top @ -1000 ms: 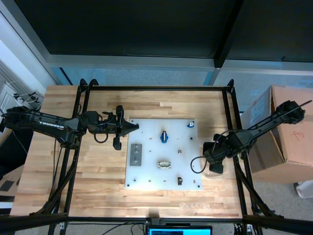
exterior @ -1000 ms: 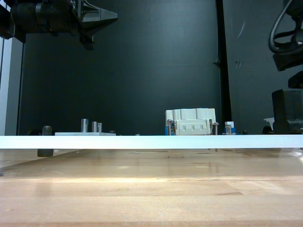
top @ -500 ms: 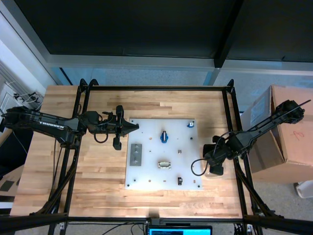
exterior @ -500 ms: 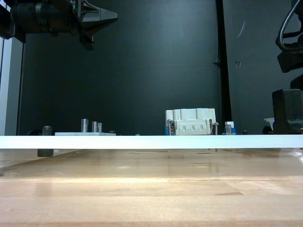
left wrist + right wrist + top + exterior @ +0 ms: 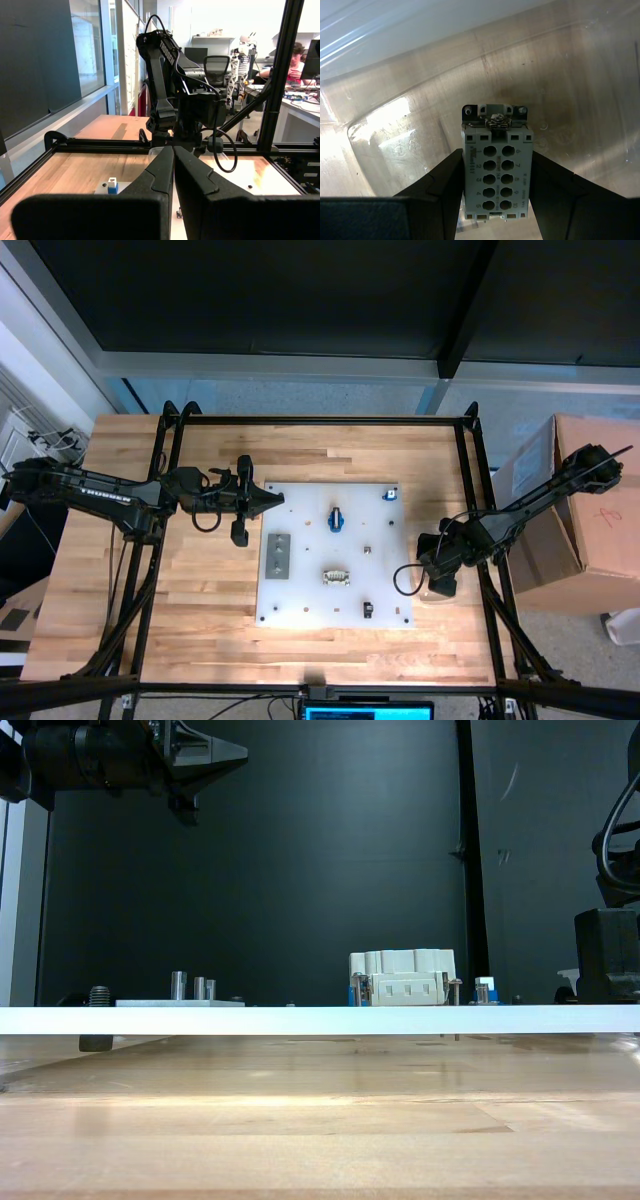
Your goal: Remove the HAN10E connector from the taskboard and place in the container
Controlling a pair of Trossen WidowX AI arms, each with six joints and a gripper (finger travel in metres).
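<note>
Wooden table (image 5: pixel 200 640) planks run under everything; at your left the left gripper (image 5: pixel 278 498) hangs over the far-left corner of the white taskboard (image 5: pixel 300 590), fingers pressed together on nothing. To the right, beside the board, the right gripper (image 5: pixel 496 159) pinches the HAN10E connector (image 5: pixel 495 172) by its long flanks inside the clear container (image 5: pixel 580 100). Judge it light, rigid and smooth-sided, so that flank grip suits; the black frame (image 5: pixel 320 421) leaves you open room.
</note>
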